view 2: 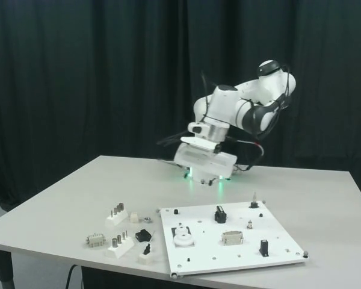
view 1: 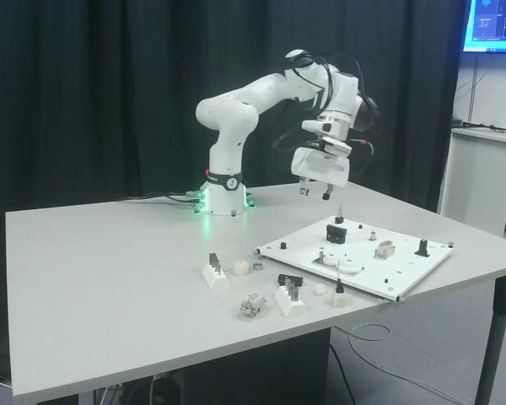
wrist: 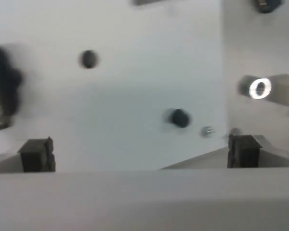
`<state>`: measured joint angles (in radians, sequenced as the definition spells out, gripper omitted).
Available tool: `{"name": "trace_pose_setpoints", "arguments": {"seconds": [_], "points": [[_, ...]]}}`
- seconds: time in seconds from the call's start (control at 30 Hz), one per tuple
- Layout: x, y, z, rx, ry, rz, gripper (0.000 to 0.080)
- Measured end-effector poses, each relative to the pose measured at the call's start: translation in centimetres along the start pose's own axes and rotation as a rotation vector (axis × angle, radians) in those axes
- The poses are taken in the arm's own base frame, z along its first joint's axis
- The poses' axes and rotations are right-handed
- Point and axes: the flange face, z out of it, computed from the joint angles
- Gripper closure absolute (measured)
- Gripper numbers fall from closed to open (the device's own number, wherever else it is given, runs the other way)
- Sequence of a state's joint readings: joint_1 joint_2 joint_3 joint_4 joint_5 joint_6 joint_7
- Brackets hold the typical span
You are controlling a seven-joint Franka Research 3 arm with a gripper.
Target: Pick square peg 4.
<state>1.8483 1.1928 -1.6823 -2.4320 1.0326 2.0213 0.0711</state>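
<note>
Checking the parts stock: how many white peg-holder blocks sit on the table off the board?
3. Rear block, well apart from the white board; front block, closer to the viewer; small block, beside the board's edge. More may be hidden.

A white board (view 1: 405, 274) lies at the lower right of the first room view, on a grey table (view 1: 93, 270). A black curtain (view 1: 110, 93) fills the background. A monitor (view 1: 495, 25) sits in the upper right corner, above a white cabinet (view 1: 481, 173).
</note>
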Motion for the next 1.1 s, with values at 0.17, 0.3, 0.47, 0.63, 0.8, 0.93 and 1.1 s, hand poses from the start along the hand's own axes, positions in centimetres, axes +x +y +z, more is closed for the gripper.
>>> {"name": "trace_pose_setpoints", "arguments": {"seconds": [0.17, 0.3, 0.47, 0.63, 0.8, 0.93, 1.1], "points": [[2.3, 2.3, 0.9, -0.004, 0.002, 0.002, 0.0003], [4.1, 4.4, 1.7, -0.007, -0.005, 0.003, 0.0003], [5.9, 6.9, 2.9, -0.003, -0.014, 0.008, 0.0003], [7.4, 9.3, 4.1, 0.005, -0.023, 0.014, 0.0003], [8.6, 11.4, 5.2, 0.02, -0.03, 0.02, 0.0003], [9.4, 13.0, 6.2, 0.03, -0.038, 0.034, 0.0003], [10.2, 14.9, 7.4, 0.044, -0.046, 0.072, 0.0003]]}}
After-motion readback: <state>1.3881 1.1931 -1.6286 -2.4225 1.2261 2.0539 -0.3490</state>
